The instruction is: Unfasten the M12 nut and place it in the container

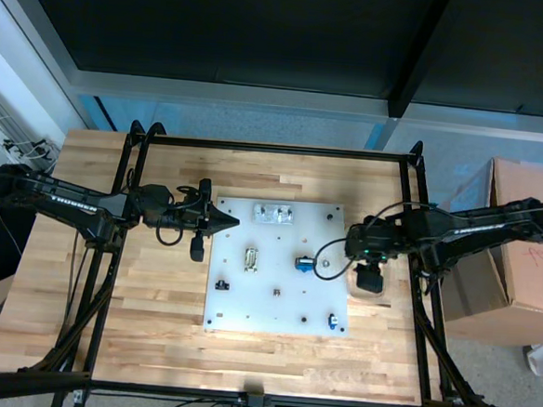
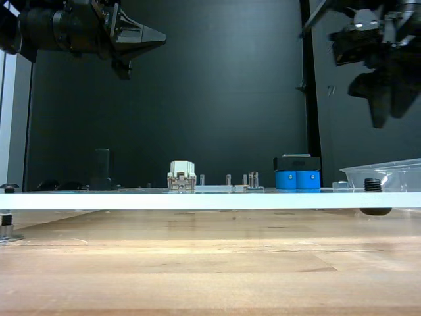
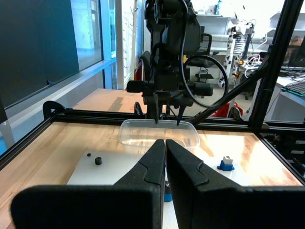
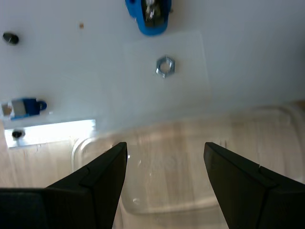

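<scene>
Hovering above the clear container [image 4: 162, 191], the right hand [image 4: 165, 145] has its fingers spread wide and grips nothing. Beyond its fingertips, past the container's rim, a blue part [image 4: 148, 16] stands on the white board [image 4: 95, 67]. Between that part and the rim lies the nut [image 4: 165, 66]: small, silver, hexagonal, flat and free on the board, outside the container. The black stud [image 2: 373, 185] shows bare ribs. The left hand [image 3: 165, 143], fingers pressed together on nothing, faces the right hand across the board. The counter [image 1: 151, 325] is pale wood.
</scene>
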Robot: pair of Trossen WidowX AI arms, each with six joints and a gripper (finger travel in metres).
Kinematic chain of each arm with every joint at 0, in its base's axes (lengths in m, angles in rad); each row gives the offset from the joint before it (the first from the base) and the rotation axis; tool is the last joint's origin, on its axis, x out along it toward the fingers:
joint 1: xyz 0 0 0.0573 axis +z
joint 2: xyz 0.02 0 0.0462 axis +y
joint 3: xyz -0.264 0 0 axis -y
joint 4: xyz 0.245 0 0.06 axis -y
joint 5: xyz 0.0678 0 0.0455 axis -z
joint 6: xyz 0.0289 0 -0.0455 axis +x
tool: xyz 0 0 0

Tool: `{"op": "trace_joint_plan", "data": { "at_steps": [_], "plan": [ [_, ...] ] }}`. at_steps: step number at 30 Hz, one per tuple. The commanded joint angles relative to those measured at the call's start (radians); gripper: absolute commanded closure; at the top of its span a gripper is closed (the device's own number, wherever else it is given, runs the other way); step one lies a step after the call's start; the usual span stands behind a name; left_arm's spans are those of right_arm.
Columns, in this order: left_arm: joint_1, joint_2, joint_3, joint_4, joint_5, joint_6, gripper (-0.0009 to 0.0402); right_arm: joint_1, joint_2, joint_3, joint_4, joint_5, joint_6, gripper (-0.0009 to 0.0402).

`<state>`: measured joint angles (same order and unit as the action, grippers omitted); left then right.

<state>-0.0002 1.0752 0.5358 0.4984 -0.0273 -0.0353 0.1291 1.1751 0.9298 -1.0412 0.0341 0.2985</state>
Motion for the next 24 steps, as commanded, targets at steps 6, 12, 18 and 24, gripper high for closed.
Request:
{"op": "trace_joint_plan", "data": {
  "at_steps": [6,12,18,24],
  "plan": [
    [0.0,0.0,0.0,0.0,0.0,0.0,0.0393,-0.056,0.252,0.139,0.011,0.0,-0.051,0.0169],
    [0.0,0.0,0.0,0.001,0.0,0.0,0.0393,-0.076,0.389,0.209,0.023,0.0,-0.054,0.0169],
    [0.0,0.0,0.0,0.0,0.0,0.0,0.0393,-0.085,0.457,0.217,0.061,-0.001,-0.035,0.0169],
    [0.0,0.0,0.0,0.0,0.0,0.0,0.0393,-0.082,0.505,0.213,0.068,-0.002,-0.019,0.0169]
  ]
}}
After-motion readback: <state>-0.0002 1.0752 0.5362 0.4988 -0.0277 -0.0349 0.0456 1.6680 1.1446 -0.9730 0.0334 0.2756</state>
